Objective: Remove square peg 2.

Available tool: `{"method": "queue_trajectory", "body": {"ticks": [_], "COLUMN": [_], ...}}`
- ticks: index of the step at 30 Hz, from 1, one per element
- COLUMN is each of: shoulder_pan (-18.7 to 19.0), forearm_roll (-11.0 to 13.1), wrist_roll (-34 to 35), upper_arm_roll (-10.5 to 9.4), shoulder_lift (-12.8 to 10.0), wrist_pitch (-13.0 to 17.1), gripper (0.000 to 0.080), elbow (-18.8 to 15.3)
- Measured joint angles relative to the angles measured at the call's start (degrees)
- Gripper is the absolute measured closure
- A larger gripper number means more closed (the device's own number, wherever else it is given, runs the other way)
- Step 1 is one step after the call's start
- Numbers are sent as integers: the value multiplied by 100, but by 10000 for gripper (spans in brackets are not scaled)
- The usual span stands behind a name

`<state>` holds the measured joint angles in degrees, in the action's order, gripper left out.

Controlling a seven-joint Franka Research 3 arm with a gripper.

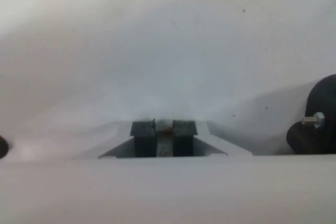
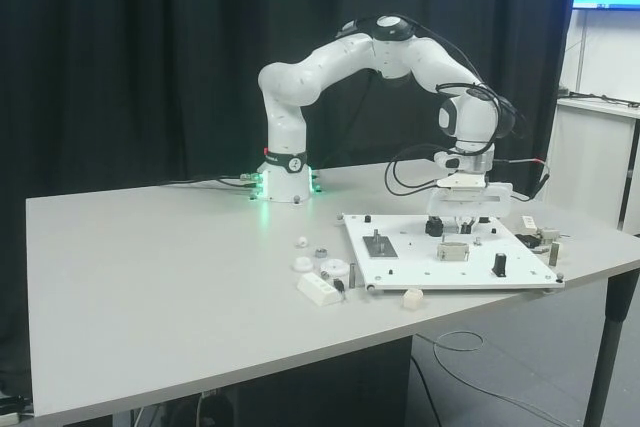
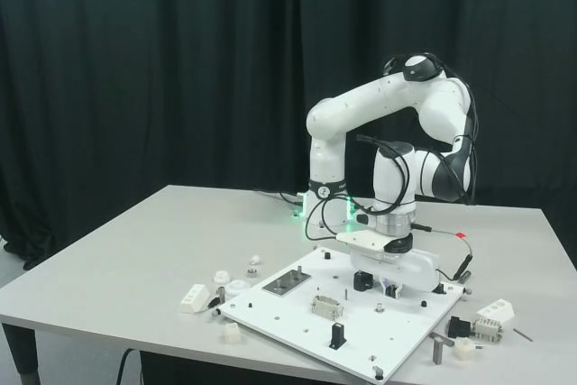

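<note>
Fingers (image 1: 143,136) of the gripper (image 1: 164,139) are down at the white board (image 3: 297,322), and the wrist view shows the two black pads closed on a slim grey peg (image 1: 165,141) that stands between them, touching both. That peg sits in the far part of the board, on the side nearest the robot's base (image 2: 283,179), and the room views hide it behind the gripper body, so whether it is the second square peg cannot be checked from here.

By my reading the grasp is made and the pull has not started: the pads look level with the board surface, which suggests the peg is in its socket. The next move calls for a straight lift along the peg's own axis, with no tilt, since a square peg is likely to bind if it is cocked sideways. A black knob (image 1: 318,121) stands just beside the gripper on the board and should be kept clear of.
</note>
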<state>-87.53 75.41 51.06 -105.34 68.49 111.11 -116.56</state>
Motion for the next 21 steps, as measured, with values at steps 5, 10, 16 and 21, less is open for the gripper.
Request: {"method": "queue_trajectory", "body": {"ticks": [5,10,16,21], "shoulder_pan": [0,0,0,1], "forearm_roll": [0,0,0,0], "wrist_roll": [-2,-30,-94,-97], "upper_arm_roll": [0,1,6,22], "shoulder_lift": [0,-1,-6,-13], "wrist_pitch": [-3,-4,-6,-25], "gripper": [736,736,736,737], "elbow": [-1,-1,-1,-2]}}
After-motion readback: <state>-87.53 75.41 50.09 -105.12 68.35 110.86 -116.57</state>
